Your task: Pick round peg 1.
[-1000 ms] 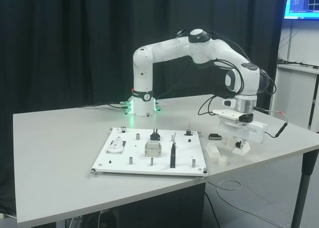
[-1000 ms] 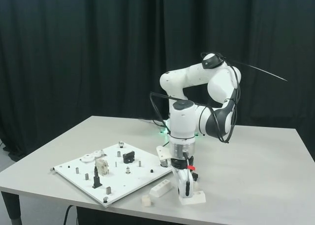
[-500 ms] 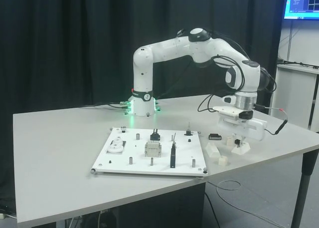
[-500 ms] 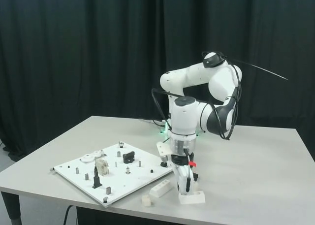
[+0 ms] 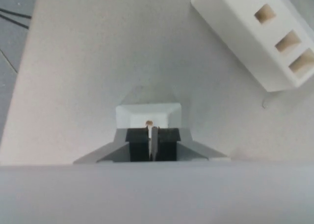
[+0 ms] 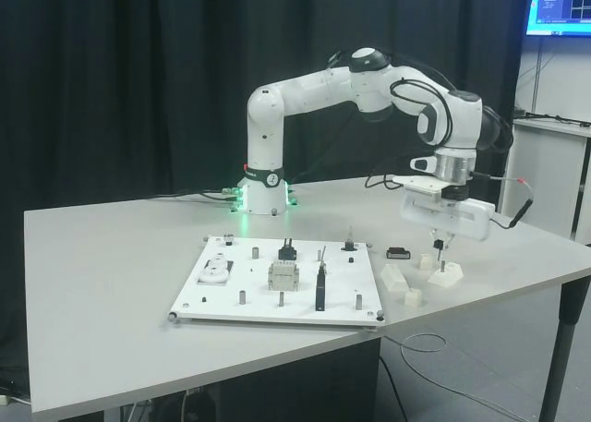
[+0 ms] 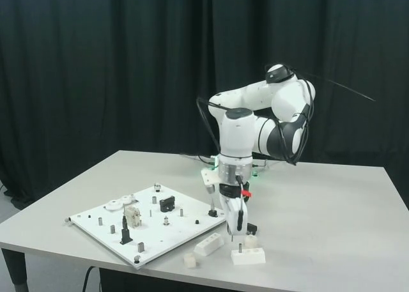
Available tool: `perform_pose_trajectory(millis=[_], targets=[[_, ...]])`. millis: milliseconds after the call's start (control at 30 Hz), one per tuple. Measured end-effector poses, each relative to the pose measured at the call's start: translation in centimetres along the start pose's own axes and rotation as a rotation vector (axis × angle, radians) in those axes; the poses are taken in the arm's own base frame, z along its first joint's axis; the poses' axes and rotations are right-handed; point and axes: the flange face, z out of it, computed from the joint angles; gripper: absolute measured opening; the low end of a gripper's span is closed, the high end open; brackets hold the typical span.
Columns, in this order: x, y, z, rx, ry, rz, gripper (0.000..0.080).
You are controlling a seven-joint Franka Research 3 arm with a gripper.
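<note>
- Tool (image 5: 152,144): black fingers pressed narrow on round peg 1 (image 5: 148,128); hangs just above the white holder block (image 6: 444,276), clear of it.
- Round peg 1 (image 7: 239,246): slim, smooth, metallic-looking cylinder; long axis upright, in line with the fingers; lower tip directly over the holder block (image 7: 248,256), apparently lifted free of its socket.
- Holder block (image 5: 148,113): small, matte, flat-topped with sloped sides; rests on the table (image 6: 102,256).
- Slotted white block (image 5: 255,33): long, matte, row of square holes; lies near the holder block.
- White assembly board (image 6: 231,297): flat, studded with small pegs and fittings; well apart from the holder block, toward the arm's base side.
- Judgement: pick seems nearly done; straight vertical rise keeps the peg clear.
</note>
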Motion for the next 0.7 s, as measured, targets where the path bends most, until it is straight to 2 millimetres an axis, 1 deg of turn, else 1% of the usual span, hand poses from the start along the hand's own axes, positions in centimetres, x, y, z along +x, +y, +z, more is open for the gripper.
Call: perform_pose_trajectory(millis=[333,700], targets=[[0.4,-0.1,-1.8,0.001,-0.014,0.009,0.0035],[0.8,-0.4,-2.5,0.009,-0.013,0.017,0.0035]])
